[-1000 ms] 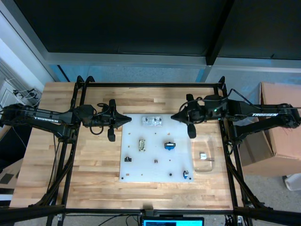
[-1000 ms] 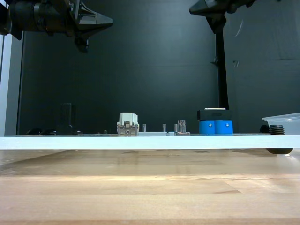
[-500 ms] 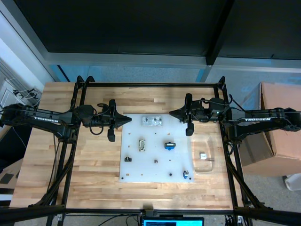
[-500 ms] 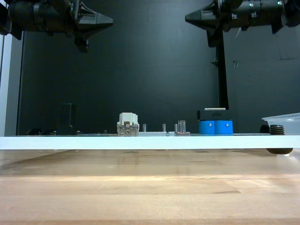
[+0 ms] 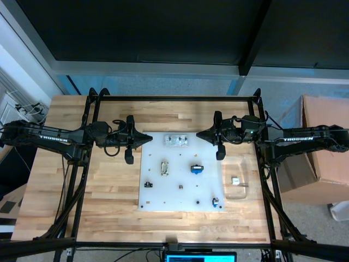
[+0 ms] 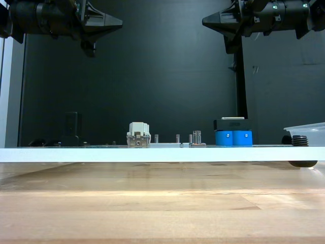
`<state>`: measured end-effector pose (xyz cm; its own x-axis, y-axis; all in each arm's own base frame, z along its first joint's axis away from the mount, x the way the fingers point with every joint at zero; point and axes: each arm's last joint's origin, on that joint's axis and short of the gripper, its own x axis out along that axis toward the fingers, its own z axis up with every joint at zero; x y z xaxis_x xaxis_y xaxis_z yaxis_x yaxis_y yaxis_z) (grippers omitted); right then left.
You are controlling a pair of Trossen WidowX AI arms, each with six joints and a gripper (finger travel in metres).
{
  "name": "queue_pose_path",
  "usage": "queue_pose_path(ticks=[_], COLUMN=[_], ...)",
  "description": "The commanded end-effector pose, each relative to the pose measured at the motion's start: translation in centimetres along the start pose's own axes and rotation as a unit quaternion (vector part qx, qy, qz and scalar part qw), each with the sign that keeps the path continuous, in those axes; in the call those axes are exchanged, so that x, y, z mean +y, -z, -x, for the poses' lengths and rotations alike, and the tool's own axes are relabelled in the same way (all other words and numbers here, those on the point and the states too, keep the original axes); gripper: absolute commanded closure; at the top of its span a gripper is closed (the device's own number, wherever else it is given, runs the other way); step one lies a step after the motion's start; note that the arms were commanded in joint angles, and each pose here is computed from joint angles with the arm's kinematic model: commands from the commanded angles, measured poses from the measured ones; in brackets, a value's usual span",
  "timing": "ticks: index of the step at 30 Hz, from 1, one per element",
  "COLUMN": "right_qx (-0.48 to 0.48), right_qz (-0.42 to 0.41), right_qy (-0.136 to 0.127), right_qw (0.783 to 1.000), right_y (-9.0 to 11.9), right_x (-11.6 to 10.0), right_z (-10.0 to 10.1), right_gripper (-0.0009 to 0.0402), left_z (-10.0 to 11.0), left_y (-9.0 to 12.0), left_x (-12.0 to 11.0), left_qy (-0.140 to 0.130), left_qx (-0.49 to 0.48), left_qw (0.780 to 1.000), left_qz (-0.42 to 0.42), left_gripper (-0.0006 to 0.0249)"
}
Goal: Pick the RJ45 connector and install on the taskboard
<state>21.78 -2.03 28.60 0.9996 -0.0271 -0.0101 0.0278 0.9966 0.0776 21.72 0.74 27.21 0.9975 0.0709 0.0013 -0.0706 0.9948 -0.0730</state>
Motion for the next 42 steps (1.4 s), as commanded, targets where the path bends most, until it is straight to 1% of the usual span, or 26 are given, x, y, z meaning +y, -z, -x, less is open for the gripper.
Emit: queue_pose_path(ticks=[1,11,16,32,42], right_qx=[0.000,-0.017,-0.015,-0.015,-0.015], right_qz=[-0.002,-0.017,-0.016,-0.008,-0.005], right_qy=[0.001,0.001,0.012,-0.005,-0.008], right_qw=[1.000,1.000,1.000,1.000,1.000], right_y=[0.00,0.40,0.58,0.60,0.61], right_x=[0.00,-0.03,-0.04,0.77,0.86], right_z=[-0.02,0.10,0.11,0.07,0.07], right_gripper=[0.0393,0.0394,0.0394,0.0394,0.0393], left_z=[-0.01,-0.01,-0.01,-0.01,-0.01], left_y=[-0.01,-0.01,-0.01,-0.01,-0.01], left_x=[0.01,0.01,0.01,0.01,0.01], left_qy=[0.000,0.000,0.000,0.000,0.000], left_qx=[0.000,0.000,0.000,0.000,0.000], left_qw=[1.000,1.000,1.000,1.000,1.000], left_qz=[0.000,0.000,0.000,0.000,0.000], left_gripper=[0.0243,0.0243,0.0243,0.0243,0.0243])
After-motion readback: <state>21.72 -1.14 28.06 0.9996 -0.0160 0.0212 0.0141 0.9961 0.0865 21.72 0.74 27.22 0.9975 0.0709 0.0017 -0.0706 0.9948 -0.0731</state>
